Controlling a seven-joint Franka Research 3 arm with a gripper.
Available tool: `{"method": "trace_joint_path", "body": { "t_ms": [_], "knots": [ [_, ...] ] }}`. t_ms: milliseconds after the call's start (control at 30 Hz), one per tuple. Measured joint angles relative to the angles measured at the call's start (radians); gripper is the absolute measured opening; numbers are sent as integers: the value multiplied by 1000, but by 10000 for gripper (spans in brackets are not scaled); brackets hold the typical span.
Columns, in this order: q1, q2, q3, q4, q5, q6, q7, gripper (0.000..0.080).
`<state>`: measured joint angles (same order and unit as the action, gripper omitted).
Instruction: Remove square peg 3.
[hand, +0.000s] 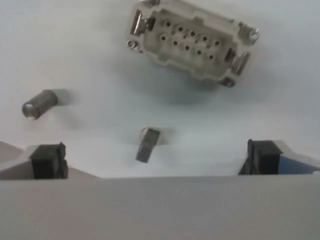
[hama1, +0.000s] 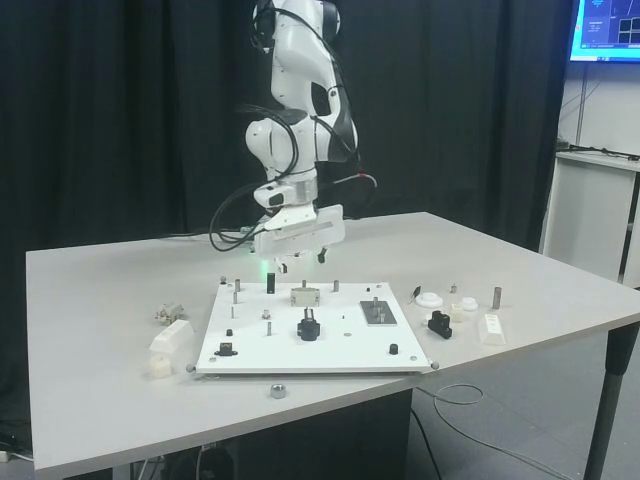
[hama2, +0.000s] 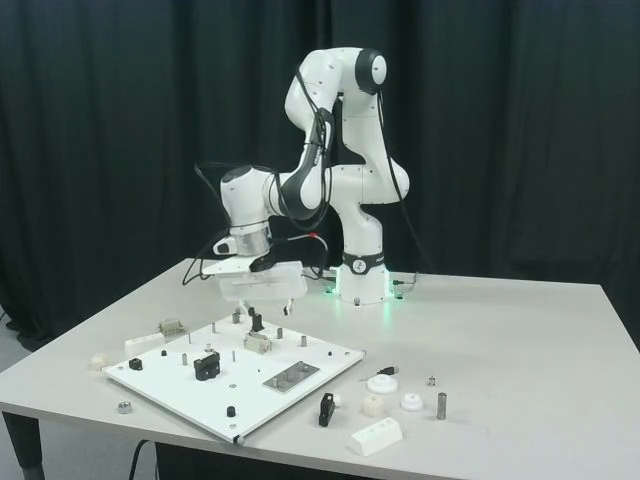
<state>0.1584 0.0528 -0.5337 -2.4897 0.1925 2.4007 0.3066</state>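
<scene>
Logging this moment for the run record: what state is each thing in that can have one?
Gripper: open, hovering above the board, holding nothing.
Small dark square peg: upright in the white board, between the fingers, untouched.
Short grey metal round peg: standing in the board.
Grey multi-pin connector: mounted on the board.

A multi-pin connector (hand: 192, 40) sits on the white board (hama1: 250, 345); a round peg (hand: 39, 103) stands nearby; loose white gears (hama2: 381, 384) lie on the grey table (hama1: 100, 300).
</scene>
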Motion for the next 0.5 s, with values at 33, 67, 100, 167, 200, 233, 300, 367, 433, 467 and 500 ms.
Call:
{"method": "trace_joint_path", "body": {
  "t_ms": [33,67,100,167,200,233,300,367,433,467,500],
  "knots": [
    [3,0,0,0,-3,-3,15,800],
    [6,1,0,0,-7,-6,34,800],
    [8,1,0,0,-10,-9,53,800],
    [13,2,0,0,-20,-12,89,800],
    [16,3,0,0,-27,-13,105,800],
    [18,3,0,0,-34,-14,121,800],
    [22,4,0,0,-48,-16,148,800],
    [26,5,0,-2,-60,-18,173,800],
    [29,5,0,-5,-71,-21,193,800],
    [30,5,0,-7,-76,-22,199,800],
    [32,5,0,-10,-82,-22,204,800]
  ]
}}
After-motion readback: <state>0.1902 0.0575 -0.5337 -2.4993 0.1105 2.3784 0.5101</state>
